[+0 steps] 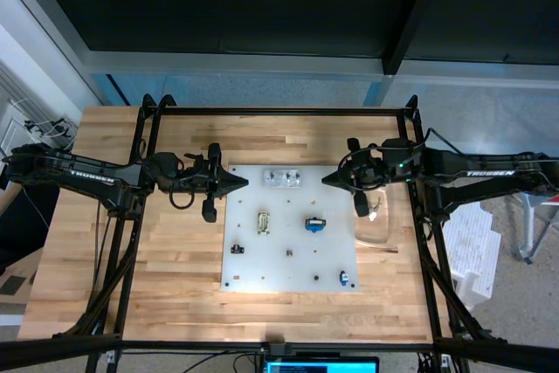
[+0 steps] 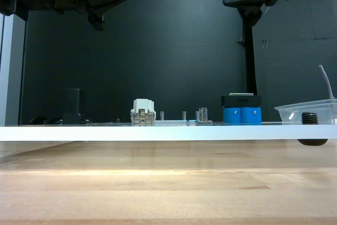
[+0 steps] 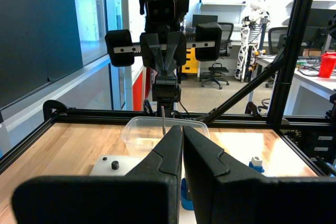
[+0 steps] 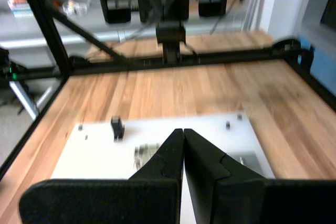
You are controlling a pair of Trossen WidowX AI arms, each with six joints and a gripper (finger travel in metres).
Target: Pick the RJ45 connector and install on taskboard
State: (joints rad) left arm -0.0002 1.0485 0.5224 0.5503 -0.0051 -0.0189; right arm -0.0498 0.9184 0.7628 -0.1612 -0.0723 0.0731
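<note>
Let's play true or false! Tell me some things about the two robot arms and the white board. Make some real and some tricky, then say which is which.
1. The left gripper and the right gripper both hang in the air above the taskboard. True.
2. The right gripper is wide open. False: it is shut, with nothing held in it.
3. A clear tray sits by the taskboard's right side. True.
4. The left gripper is holding a plug. False: it is shut and holds nothing.
5. The blue fitting lies off the board on the bare wood. False: it stands on the taskboard.
</note>
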